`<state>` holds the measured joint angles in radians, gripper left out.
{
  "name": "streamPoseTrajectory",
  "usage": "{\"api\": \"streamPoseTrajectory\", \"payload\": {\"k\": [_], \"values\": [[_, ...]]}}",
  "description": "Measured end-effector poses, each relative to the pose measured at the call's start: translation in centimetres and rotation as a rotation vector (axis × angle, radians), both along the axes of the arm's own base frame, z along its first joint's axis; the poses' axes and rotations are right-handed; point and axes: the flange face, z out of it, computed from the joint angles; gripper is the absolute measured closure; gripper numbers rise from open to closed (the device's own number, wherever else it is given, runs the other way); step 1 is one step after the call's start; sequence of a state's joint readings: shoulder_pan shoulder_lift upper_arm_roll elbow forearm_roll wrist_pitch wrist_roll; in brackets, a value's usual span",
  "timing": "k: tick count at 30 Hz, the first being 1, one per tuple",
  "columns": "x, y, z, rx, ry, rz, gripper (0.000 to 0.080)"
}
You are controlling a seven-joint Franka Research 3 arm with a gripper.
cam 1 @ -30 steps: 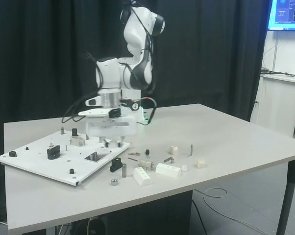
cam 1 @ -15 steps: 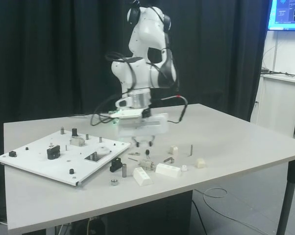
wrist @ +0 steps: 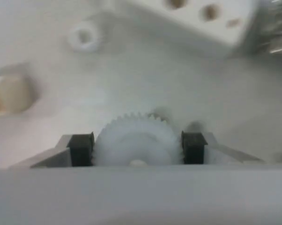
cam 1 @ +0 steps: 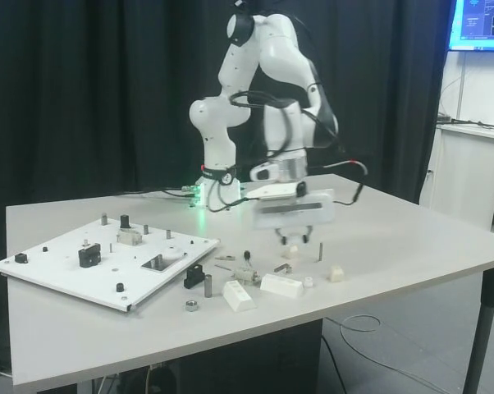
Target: Place medium gear.
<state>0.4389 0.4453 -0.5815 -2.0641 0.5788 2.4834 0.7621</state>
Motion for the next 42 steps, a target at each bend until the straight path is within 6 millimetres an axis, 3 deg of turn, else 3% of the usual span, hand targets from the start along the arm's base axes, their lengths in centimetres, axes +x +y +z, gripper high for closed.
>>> {"api": "streamPoseTrajectory", "payload": {"k": [13, 20, 30, 41, 42], "values": [[1.0, 10.6, -1.0, -0.022, -0.042, 0.049, 0.0403], [1.0, 14.9, -2.2, -0.043, -0.054, 0.077, 0.0403], [0.7, 17.9, -4.5, -0.055, -0.025, 0.074, 0.0403], [0.7, 19.5, -5.9, -0.056, -0.012, 0.08, 0.0403], [0.7, 19.6, -6.0, -0.057, -0.012, 0.074, 0.0347]]}}
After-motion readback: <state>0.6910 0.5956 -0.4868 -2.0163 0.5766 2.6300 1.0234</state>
